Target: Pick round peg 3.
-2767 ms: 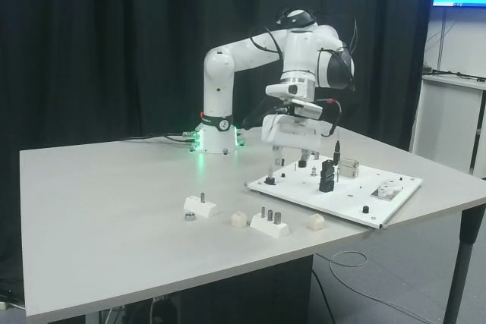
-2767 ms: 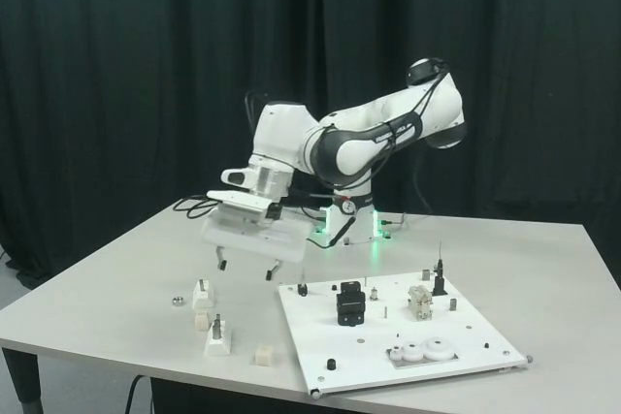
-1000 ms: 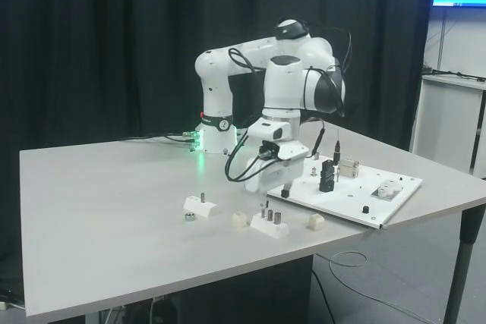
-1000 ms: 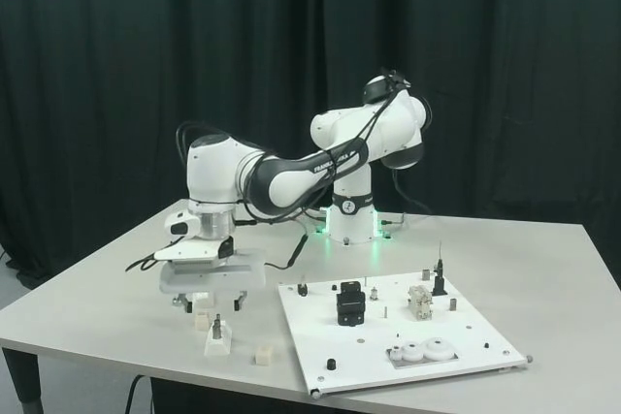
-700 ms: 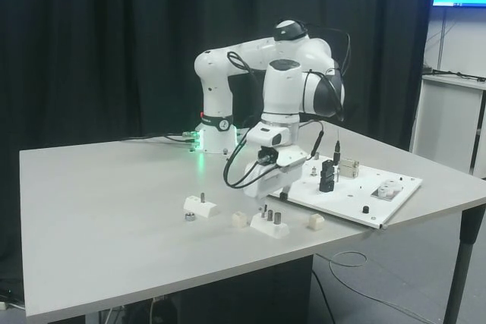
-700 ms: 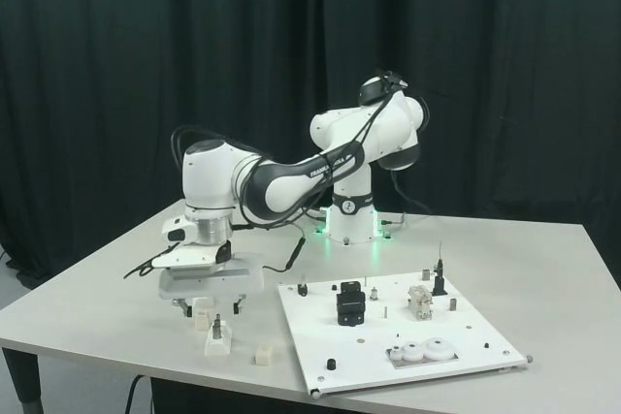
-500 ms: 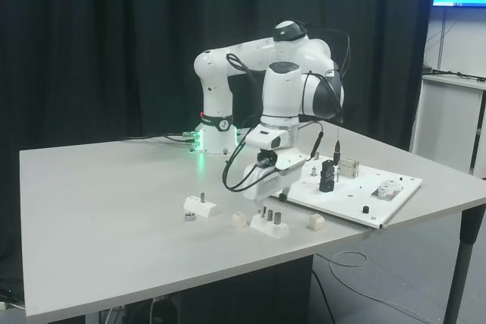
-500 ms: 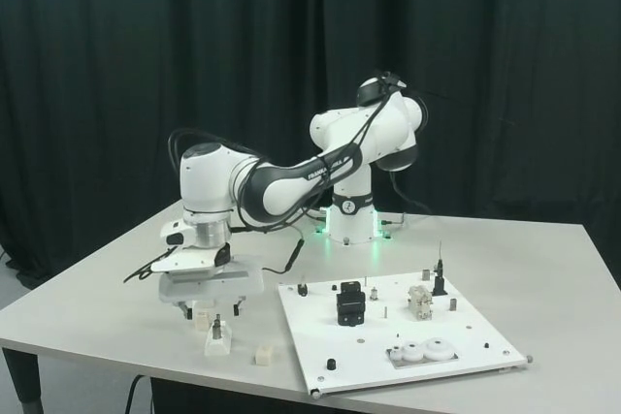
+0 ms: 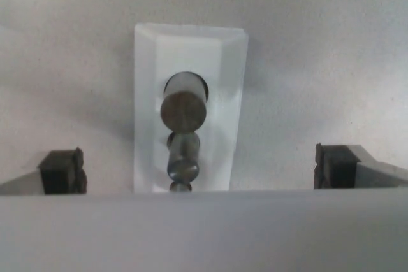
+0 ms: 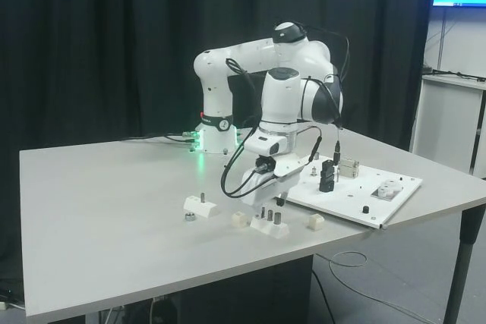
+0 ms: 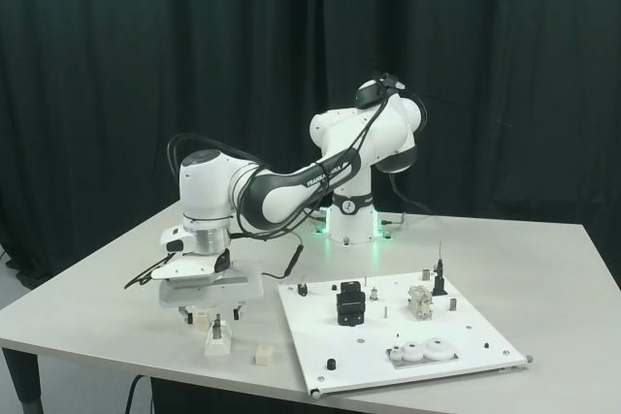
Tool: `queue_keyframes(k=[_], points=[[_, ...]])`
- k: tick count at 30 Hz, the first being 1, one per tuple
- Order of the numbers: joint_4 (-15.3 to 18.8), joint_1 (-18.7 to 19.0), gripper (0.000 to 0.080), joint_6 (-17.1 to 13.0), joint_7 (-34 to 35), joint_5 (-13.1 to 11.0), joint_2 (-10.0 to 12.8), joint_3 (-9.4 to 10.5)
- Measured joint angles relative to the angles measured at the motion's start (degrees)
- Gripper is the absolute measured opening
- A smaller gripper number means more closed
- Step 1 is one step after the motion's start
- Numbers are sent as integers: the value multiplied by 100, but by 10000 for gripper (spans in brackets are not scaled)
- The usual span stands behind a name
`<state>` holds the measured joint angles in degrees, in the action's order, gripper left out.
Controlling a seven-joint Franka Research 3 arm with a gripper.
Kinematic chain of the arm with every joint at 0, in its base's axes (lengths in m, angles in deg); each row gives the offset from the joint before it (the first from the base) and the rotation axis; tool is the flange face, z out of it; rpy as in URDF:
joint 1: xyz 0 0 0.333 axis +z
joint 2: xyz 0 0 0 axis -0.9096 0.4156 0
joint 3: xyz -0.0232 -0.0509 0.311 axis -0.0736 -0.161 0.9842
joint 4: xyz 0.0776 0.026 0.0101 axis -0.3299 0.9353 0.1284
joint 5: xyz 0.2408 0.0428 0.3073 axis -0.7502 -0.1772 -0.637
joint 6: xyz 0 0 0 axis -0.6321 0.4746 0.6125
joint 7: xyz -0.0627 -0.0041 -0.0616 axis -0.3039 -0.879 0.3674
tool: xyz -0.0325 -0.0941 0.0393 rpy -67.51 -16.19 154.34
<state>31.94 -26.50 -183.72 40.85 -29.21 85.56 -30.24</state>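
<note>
Wrist view shows you the jaws [image 9: 197,169] wide apart, one black fingertip [image 9: 62,171] on each side of a white holder [image 9: 220,62] with nothing between them but air. Three round pegs [image 9: 183,110] stand in a row in that holder on the grey table [image 10: 106,187]; which is peg 3 you cannot tell. Since the earlier frames, the arm [image 11: 281,186] has swung from the white board [image 11: 466,332] over to the holder and come down low.
</note>
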Motion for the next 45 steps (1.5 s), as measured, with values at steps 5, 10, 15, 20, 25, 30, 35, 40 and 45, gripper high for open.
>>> queue_keyframes(k=[5, 10, 15, 20, 25, 30, 35, 40, 45], points=[[1, -1, 800, -73, -7, 51, 0, 56], [9, -1, 800, -115, -9, 85, 2, 105], [33, -1, 800, -161, -13, 92, 5, 151], [57, -1, 800, -193, -17, 93, 6, 192], [75, -1, 800, -229, -24, 93, 6, 224], [82, -1, 800, -236, -25, 93, 6, 233], [82, 0, 686, -242, -25, 93, 6, 233], [81, 5, 686, -250, -25, 89, 6, 233], [78, 11, 336, -253, -25, 84, 5, 233]])
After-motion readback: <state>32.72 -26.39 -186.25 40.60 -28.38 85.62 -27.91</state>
